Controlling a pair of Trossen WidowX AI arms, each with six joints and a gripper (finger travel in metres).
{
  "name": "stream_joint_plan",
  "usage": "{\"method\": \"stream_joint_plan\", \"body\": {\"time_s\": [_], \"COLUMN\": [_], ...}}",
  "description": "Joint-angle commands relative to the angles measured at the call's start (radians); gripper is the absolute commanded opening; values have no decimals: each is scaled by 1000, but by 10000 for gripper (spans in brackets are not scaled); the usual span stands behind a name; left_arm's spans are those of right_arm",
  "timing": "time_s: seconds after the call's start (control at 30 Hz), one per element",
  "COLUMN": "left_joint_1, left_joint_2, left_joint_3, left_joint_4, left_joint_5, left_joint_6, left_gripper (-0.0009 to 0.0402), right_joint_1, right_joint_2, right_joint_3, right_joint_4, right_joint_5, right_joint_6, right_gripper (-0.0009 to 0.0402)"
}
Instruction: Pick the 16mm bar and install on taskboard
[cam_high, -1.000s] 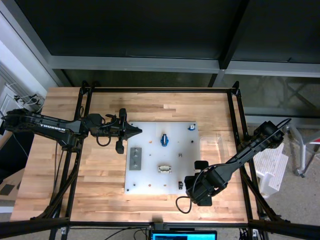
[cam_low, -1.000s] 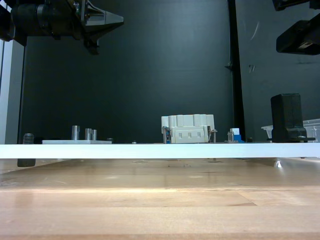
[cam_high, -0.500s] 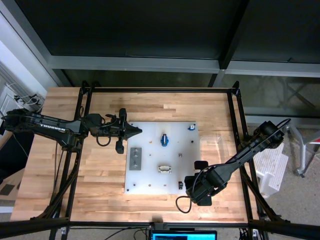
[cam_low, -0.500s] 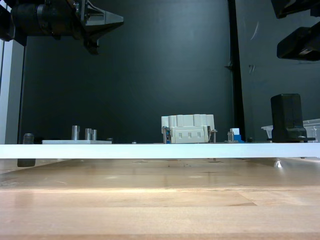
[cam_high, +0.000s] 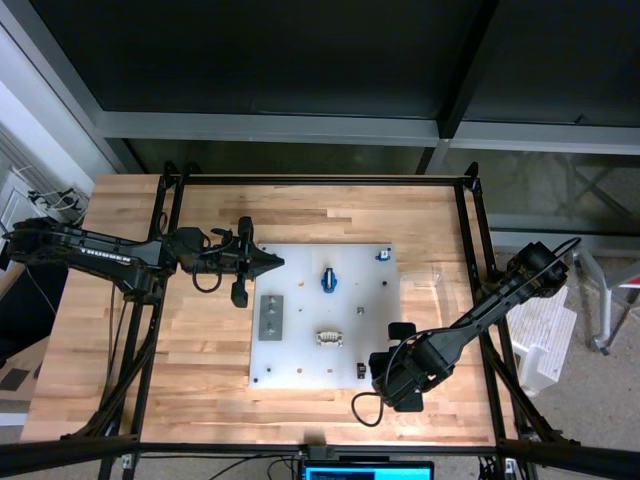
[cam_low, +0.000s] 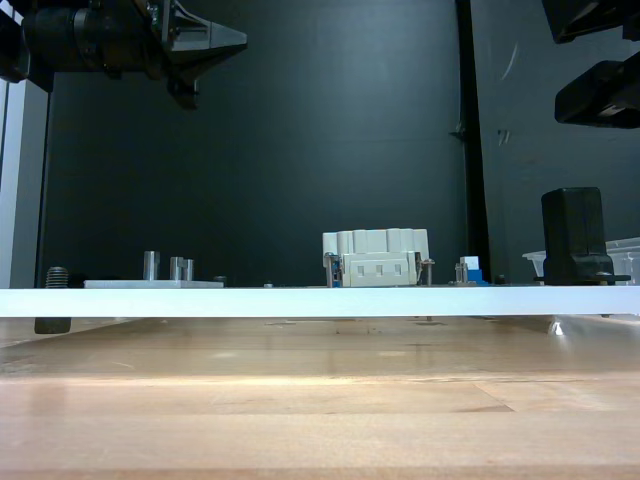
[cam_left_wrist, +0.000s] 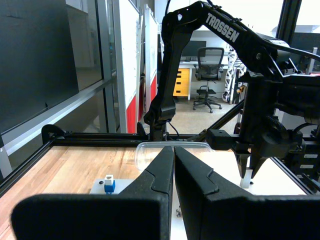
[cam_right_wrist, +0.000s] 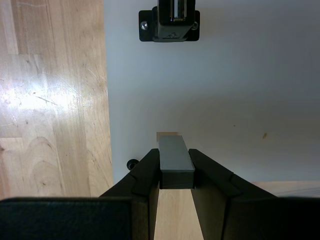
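Observation:
My right gripper (cam_right_wrist: 173, 169) is shut on the 16mm bar (cam_right_wrist: 176, 161), a small grey bar clamped between its two fingers (cam_right_wrist: 142, 175). The bar hangs just above a small wood-coloured slot (cam_right_wrist: 167, 135) near the edge of the white taskboard (cam_right_wrist: 225, 100). From above, the right gripper (cam_high: 385, 368) hovers over the near right corner of the taskboard (cam_high: 300, 300). My left gripper (cam_high: 268, 262) is shut and empty, held high over the board's far left edge, its closed fingers (cam_left_wrist: 172, 170) pointing across the table.
The board carries a grey block with holes (cam_high: 271, 315), a blue fitting (cam_high: 329, 279), a beige connector (cam_high: 329, 340) and a black fitting (cam_right_wrist: 169, 22) close to the bar. A clear plastic tray (cam_high: 425, 285) lies right of the board. Black frame posts (cam_high: 470, 230) stand along the table's sides.
In the low view the right arm has sunk slightly toward the board. The left arm has not moved.

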Motion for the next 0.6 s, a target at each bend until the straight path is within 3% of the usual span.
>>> {"method": "stream_joint_plan", "body": {"time_s": [0.03, 0.6], "left_joint_1": [0, 0], "left_joint_2": [0, 0], "left_joint_3": [0, 0], "left_joint_4": [0, 0], "left_joint_5": [0, 0], "left_joint_6": [0, 0], "left_gripper": [0, 0], "right_joint_1": [0, -1], "right_joint_2": [14, 21], "right_joint_3": [2, 3], "right_joint_4": [3, 2], "right_joint_5": [0, 0], "right_joint_6": [0, 0], "right_gripper": [4, 4]}}
